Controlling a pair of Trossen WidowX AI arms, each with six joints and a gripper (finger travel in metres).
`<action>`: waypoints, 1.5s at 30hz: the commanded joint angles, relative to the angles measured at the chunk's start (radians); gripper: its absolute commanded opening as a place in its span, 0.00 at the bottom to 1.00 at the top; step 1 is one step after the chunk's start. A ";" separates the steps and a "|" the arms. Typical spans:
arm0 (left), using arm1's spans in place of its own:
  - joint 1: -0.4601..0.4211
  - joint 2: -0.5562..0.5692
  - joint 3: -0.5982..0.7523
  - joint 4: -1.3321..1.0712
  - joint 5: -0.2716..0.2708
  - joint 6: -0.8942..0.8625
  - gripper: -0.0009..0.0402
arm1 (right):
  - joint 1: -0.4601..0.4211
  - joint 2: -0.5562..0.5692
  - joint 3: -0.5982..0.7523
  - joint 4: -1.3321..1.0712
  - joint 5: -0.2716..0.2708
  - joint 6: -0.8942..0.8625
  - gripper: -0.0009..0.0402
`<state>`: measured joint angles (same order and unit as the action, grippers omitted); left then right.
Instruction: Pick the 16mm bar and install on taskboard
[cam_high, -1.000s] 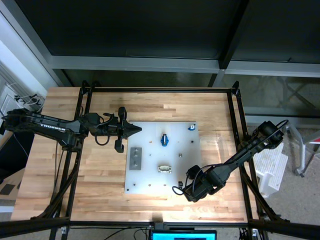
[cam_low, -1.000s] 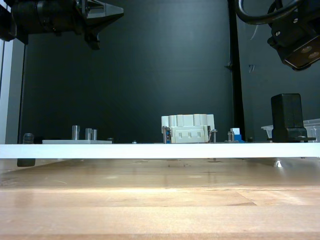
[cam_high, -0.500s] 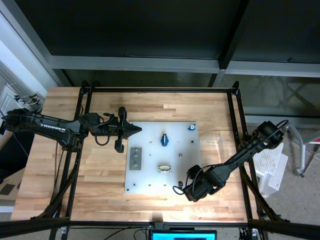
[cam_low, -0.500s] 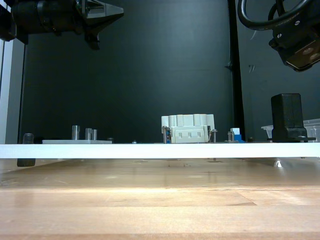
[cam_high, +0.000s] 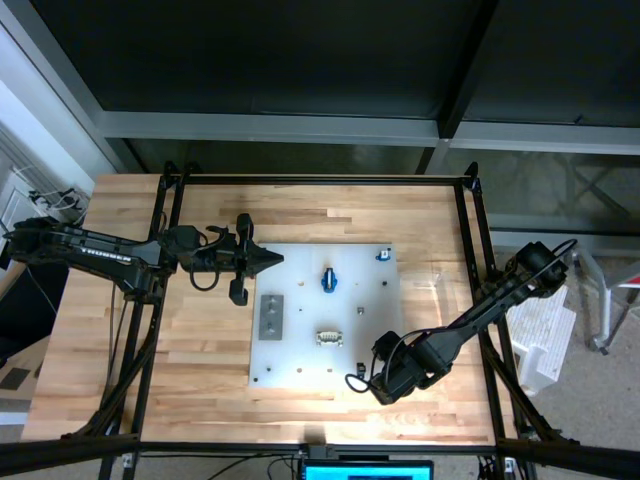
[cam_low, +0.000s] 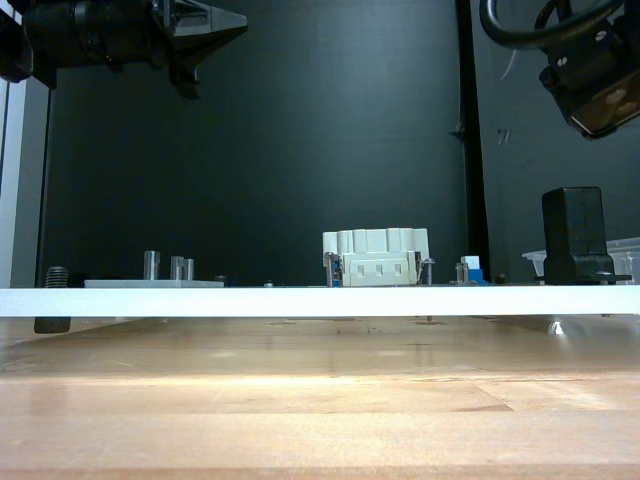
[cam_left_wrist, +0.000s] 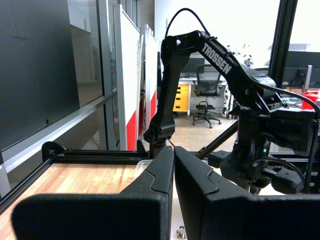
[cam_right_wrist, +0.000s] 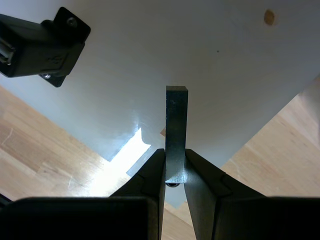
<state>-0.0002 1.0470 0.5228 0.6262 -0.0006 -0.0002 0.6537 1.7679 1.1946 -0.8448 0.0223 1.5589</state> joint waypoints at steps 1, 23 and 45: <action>0.000 0.000 0.000 0.000 0.000 0.000 0.02 | -0.002 -0.023 0.001 -0.013 0.004 -0.026 0.07; -0.002 0.003 0.014 -0.072 0.026 -0.033 0.10 | -0.284 -0.260 0.001 -0.152 0.029 -0.830 0.07; -0.029 0.402 0.247 -0.079 0.014 -0.063 0.55 | -0.536 -0.287 0.255 -0.208 0.035 -1.476 0.07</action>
